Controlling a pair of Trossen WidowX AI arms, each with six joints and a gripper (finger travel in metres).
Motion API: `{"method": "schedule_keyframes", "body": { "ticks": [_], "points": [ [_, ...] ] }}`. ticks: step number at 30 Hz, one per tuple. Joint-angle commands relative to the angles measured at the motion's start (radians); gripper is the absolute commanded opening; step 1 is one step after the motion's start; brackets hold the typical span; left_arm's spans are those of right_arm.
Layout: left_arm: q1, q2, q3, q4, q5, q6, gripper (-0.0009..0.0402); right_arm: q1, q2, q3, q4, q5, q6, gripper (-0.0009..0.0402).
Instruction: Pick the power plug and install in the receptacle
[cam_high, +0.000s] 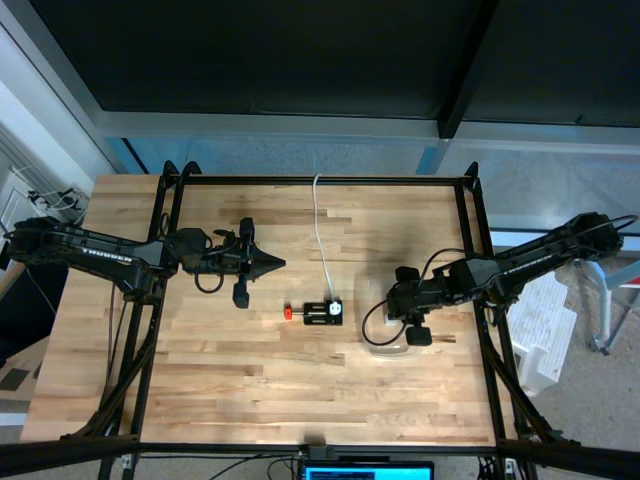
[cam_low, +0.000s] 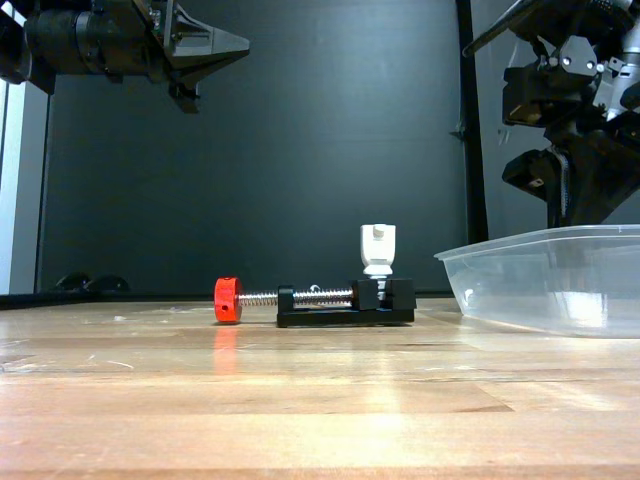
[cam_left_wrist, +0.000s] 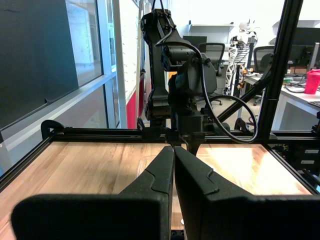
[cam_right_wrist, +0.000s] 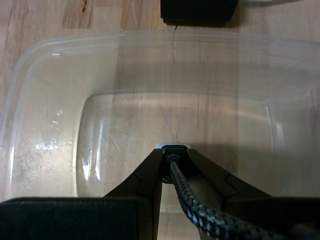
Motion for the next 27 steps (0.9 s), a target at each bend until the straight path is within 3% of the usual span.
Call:
{"method": "schedule_keyframes", "body": {
  "ticks": [1,15,18,27],
  "points": [
    [0.0,0.0,0.0,0.0,0.0,0.0,0.0,0.0,-0.014,0.018,-0.029,0.026,0.0,0.0],
    [0.0,0.0,0.0,0.0,0.0,0.0,0.0,0.0,-0.048,0.21,-0.266,0.03,-0.027,0.0],
    [0.0,0.0,0.0,0.0,0.0,0.0,0.0,0.0,-0.048,0.242,-0.292,0.054,-0.028,0.0],
    [0.0,0.0,0.0,0.0,0.0,0.0,0.0,-0.001,-0.03,0.284,-0.295,0.063,-0.025,0.0]
  ]
}}
